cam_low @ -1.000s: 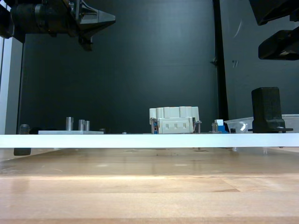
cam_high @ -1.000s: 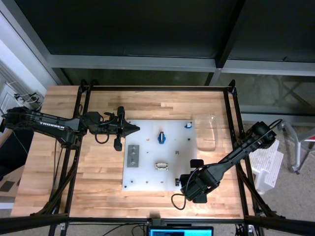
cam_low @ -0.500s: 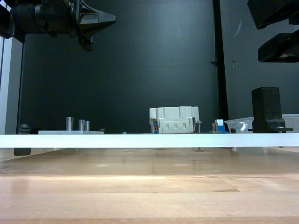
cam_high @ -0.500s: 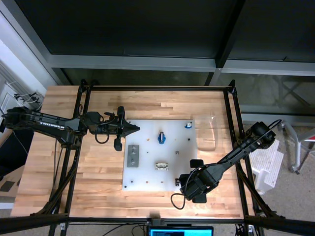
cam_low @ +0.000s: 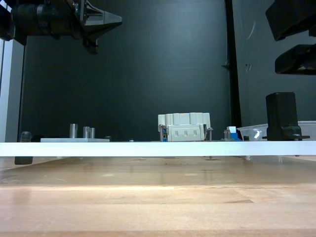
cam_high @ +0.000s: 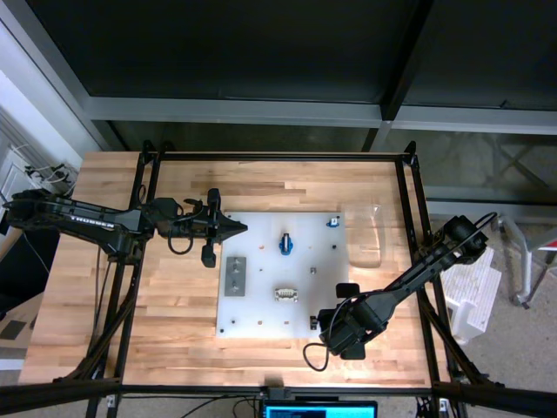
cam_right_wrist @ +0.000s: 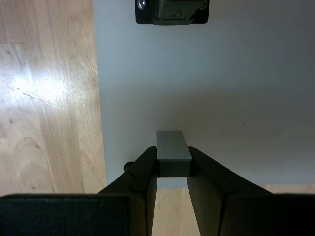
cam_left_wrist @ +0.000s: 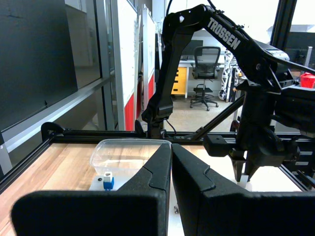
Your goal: Pick the 16mm bar and install on taskboard
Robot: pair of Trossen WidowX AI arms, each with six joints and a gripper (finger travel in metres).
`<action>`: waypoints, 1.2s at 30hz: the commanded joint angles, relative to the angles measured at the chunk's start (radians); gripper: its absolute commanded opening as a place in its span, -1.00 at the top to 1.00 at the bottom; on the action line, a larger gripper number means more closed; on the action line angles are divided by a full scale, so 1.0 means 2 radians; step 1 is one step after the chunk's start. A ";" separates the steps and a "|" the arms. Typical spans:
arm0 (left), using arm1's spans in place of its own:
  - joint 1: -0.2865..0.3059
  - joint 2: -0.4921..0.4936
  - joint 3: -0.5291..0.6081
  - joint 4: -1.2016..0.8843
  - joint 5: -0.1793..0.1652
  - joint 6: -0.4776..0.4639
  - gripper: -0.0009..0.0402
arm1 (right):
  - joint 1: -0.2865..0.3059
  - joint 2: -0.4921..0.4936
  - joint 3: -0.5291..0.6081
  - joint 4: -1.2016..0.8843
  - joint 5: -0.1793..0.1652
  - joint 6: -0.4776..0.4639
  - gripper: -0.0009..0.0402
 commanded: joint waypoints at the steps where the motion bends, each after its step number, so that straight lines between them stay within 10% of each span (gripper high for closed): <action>1: 0.000 0.000 0.000 0.000 0.000 0.000 0.96 | 0.000 0.000 -0.004 0.002 0.001 0.000 0.90; 36: 0.000 0.000 0.000 0.000 0.000 0.000 0.96 | 0.000 -0.029 0.015 -0.021 -0.002 0.000 0.21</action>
